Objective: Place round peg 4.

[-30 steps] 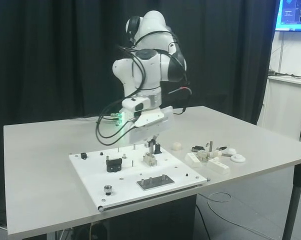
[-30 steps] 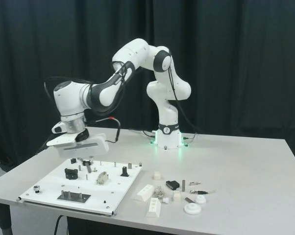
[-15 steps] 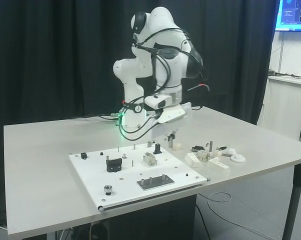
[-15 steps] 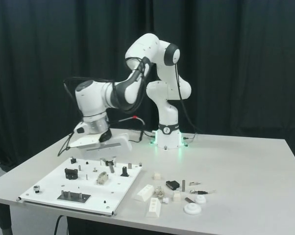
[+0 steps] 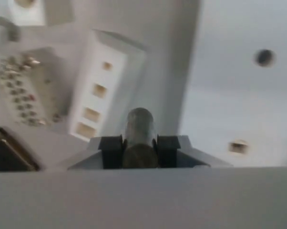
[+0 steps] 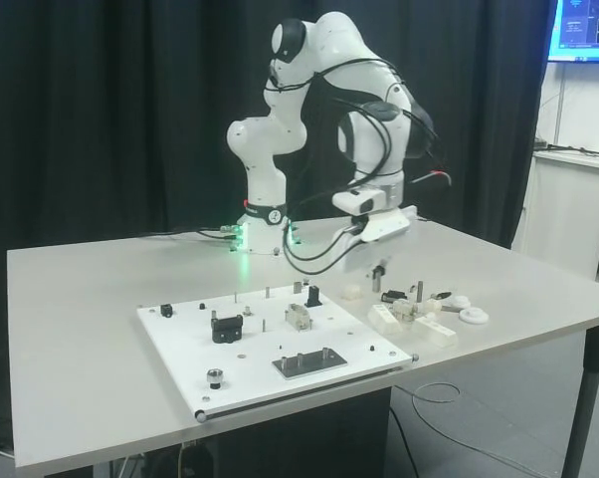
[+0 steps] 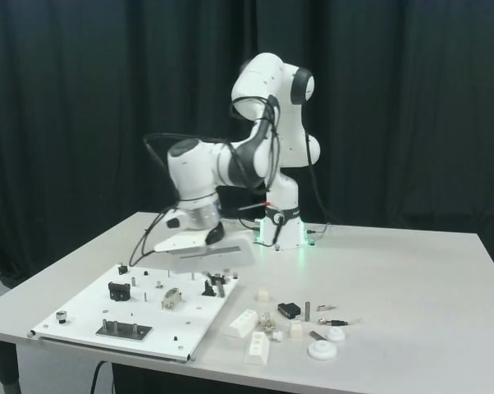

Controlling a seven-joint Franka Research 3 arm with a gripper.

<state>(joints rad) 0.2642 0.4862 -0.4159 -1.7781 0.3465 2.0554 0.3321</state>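
- since a second ago the arm has swung off the white board [image 6: 270,344] and across toward the loose parts on the counter [image 6: 81,289] — the gripper [image 6: 377,271] went from hovering over the board's middle to hanging past its far edge, near the scattered white blocks.
- fingers [image 5: 111,151] are closed down on round peg 4 [image 5: 138,136], a short grey cylinder. in the wrist view it sits pinched between the two black pads, its rounded end poking out beyond the tips.
- so the peg is in the air, not seated in anything yet. my guess is this is the carry phase, with placing left to do.
- held along its axis like that, it should drop straight into a hole — makes sense for a round peg, no rotation to worry about.
- peg looks like dull metal, smooth and a bit matte. hard and slick, so i'd expect it could slip if the grip were loose.
- below the fingers in the wrist view there's a long white block [image 5: 103,90] with a row of small square recesses, looks like moulded plastic, and beside it a connector [image 5: 19,90] with rows of tiny pins.
- counter is plain grey, and the board is flat white with small holes [image 5: 264,57] in it.
- can't tell which hole or part the peg is meant for.
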